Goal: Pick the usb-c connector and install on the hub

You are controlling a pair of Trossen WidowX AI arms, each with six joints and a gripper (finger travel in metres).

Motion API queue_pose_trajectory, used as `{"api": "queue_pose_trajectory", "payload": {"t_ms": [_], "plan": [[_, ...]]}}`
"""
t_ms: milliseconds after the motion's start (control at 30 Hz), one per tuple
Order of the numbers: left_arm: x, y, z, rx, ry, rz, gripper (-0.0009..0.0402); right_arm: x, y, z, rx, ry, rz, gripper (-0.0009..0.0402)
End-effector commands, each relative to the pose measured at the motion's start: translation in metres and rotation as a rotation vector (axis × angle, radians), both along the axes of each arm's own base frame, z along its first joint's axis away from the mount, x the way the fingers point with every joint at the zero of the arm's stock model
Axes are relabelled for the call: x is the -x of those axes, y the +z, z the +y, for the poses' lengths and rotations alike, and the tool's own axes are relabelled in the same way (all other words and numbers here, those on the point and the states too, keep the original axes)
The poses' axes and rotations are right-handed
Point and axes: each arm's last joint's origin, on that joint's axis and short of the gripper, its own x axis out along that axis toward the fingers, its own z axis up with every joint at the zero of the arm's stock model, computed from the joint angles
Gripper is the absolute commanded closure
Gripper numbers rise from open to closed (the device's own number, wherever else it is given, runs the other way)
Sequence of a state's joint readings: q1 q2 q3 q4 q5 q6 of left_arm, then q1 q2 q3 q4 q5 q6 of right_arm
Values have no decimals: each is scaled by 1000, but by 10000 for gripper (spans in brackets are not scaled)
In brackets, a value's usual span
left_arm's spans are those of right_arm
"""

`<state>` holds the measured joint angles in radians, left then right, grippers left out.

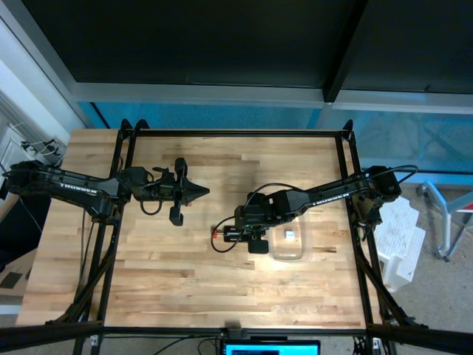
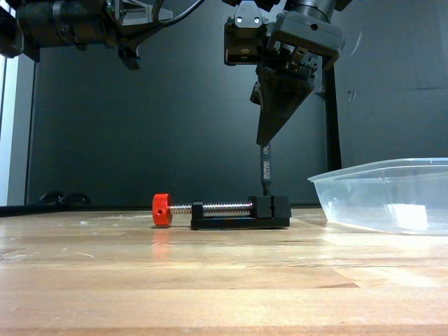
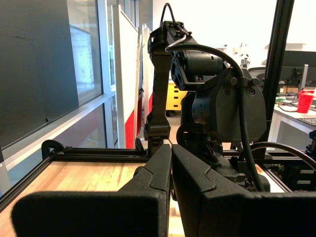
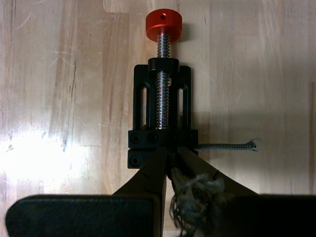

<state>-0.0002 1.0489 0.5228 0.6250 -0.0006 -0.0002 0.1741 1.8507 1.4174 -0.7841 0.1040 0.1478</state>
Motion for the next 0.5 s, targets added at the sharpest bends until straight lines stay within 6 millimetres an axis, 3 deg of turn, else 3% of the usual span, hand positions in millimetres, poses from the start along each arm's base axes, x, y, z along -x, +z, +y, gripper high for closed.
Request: {"api": "queue_pose_trajectory", "payload": {"t_ms": [33, 333, 500], "plan": [[0, 0, 0, 0, 0, 0, 393, 0, 1, 0, -1, 0, -7, 393], [0, 0, 0, 0, 0, 0, 393, 0, 11, 0, -8, 1, -43, 392], [0, 0, 0, 0, 0, 0, 393, 0, 14, 0, -10, 2, -59, 348]]}}
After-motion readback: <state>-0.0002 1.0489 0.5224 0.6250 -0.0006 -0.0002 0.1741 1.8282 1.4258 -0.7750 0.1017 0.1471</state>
